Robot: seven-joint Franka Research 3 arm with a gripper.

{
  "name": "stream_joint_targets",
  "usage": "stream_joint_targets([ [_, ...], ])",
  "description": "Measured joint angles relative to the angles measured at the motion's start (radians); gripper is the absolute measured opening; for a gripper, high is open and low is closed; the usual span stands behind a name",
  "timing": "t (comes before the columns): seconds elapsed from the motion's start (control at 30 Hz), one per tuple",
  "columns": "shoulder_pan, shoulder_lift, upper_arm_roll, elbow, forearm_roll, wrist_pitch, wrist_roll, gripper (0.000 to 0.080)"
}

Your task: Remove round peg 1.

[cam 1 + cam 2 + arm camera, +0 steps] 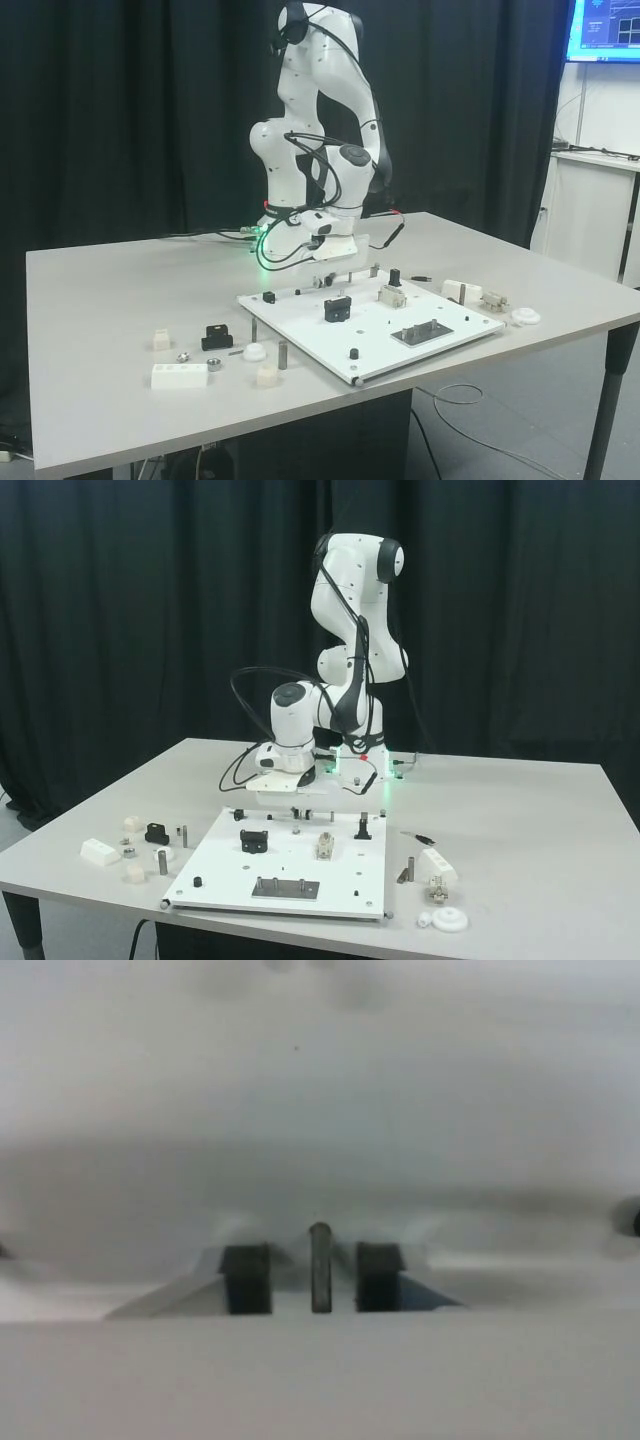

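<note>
White board (430, 350) lies at lower centre of the grey table (100, 290). Gripper (315, 1280) at its far edge, jaws open astride upright round peg 1 (320, 1268), gaps either side.

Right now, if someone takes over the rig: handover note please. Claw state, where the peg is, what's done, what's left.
Claw: open, low over the far edge of the white board, one finger on each side of round peg 1, gaps visible on both sides, so no grip yet.
Peg: upright between the fingers, apparently seated in the board; the wrist view does not show its base.
Done: approach and straddle.
Left: close on the peg, pull straight up, set it down off the board.
Nearby: loose parts lie on the grey table beside the board, including another grey peg standing upright.
</note>
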Motion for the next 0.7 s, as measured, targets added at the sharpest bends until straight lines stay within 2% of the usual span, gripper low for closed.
stream_joint_targets([
  [0.23, -0.007, 0.0, 0.002, 0.001, -0.007, 0.003, 0.0, 0.0196],
  [0.27, -0.008, 0.0, 0.003, 0.001, -0.007, 0.003, 0.0, 0.0057],
  [0.3, -0.01, 0.0, 0.005, 0.001, -0.007, 0.003, 0.0, 0.0036],
  [0.7, -0.015, -0.002, 0.009, 0.002, -0.007, -0.002, 0.0, 0.0037],
])
